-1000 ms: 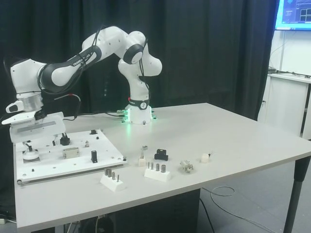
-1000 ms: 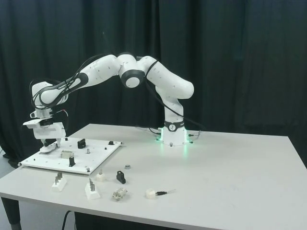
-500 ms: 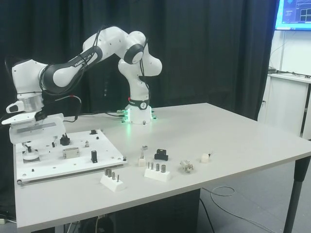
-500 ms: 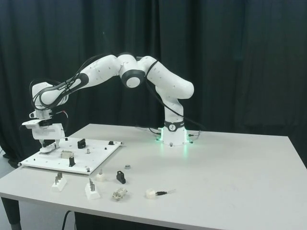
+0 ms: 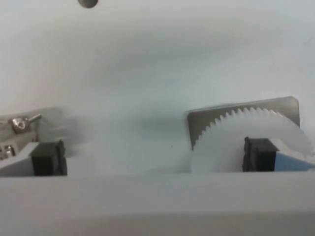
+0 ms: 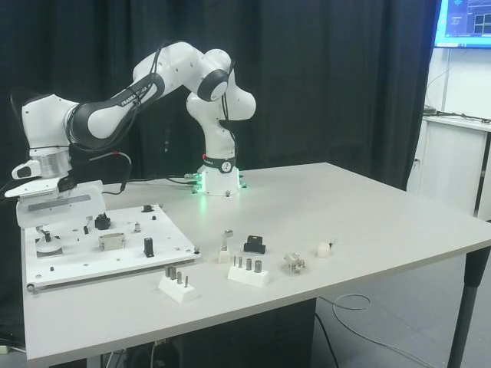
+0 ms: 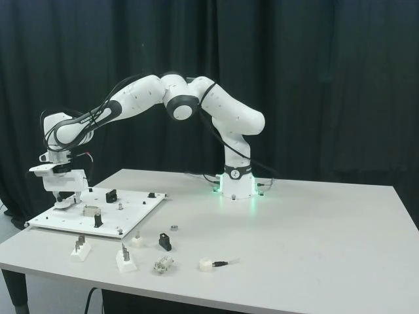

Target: Insert large gear.

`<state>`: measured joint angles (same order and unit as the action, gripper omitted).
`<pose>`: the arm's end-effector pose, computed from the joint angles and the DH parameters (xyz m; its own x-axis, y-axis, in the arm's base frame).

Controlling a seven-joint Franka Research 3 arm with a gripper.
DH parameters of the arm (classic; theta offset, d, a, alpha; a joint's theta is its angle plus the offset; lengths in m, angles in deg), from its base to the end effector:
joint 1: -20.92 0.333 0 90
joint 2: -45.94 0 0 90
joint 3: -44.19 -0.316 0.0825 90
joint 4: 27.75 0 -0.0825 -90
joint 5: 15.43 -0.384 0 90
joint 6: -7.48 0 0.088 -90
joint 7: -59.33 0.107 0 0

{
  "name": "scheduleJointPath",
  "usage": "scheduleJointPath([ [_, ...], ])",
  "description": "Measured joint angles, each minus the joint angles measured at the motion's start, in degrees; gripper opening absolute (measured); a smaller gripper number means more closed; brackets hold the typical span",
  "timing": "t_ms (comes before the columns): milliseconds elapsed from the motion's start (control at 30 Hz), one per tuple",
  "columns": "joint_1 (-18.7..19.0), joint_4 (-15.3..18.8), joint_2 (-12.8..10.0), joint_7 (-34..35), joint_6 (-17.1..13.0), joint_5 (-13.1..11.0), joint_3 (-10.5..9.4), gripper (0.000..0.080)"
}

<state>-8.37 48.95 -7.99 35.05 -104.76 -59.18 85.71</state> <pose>0.3951 -0.6134 0.2403 0.5862 -0.8094 -0.0340 -0.8055 -0.5779 -0.1310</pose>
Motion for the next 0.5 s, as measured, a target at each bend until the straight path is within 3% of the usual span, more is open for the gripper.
scheduleJointPath([
  [500, 0.0, 0.2, 0.0, -0.3, 0.0, 0.4, 0.21, 0.08],
])
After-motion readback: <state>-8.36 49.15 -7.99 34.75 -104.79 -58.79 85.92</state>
